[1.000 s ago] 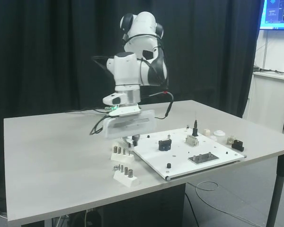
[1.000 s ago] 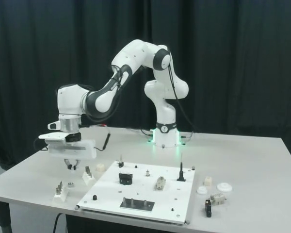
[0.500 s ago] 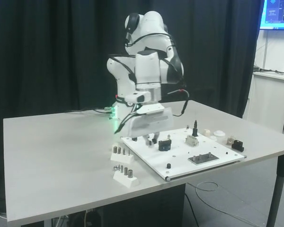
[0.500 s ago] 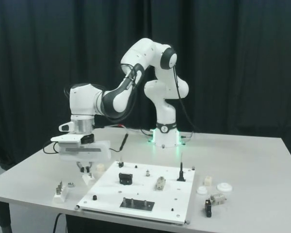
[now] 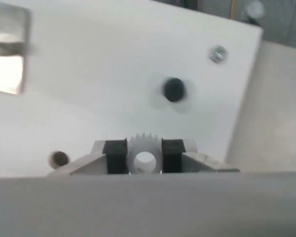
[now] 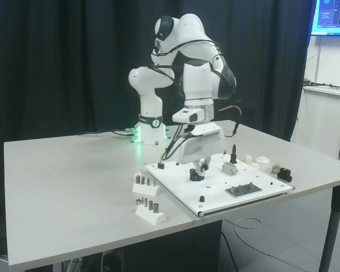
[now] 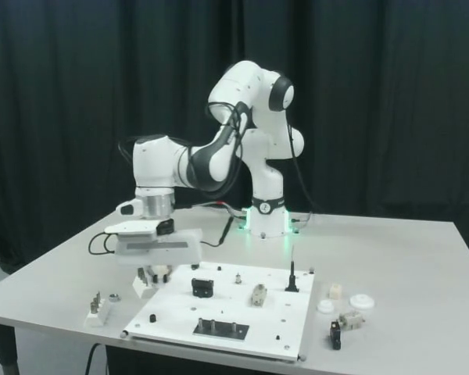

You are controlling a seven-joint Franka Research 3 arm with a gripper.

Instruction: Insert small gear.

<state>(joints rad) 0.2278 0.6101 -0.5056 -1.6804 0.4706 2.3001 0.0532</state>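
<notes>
pinching the small white gear [image 5: 144,157] between its black pads [image 5: 116,157], the gripper [image 5: 144,159] hovers above the white board [image 5: 98,79].

Wrist cam: close, looks down past the gripper [image 5: 144,157] onto white board [image 5: 113,74]. First room cam: off table [image 6: 62,170] corner, further back, arm base behind board. Second room cam: faces arm [image 7: 219,148] head-on, mid-range. Both room views share arm, board, table.
</notes>
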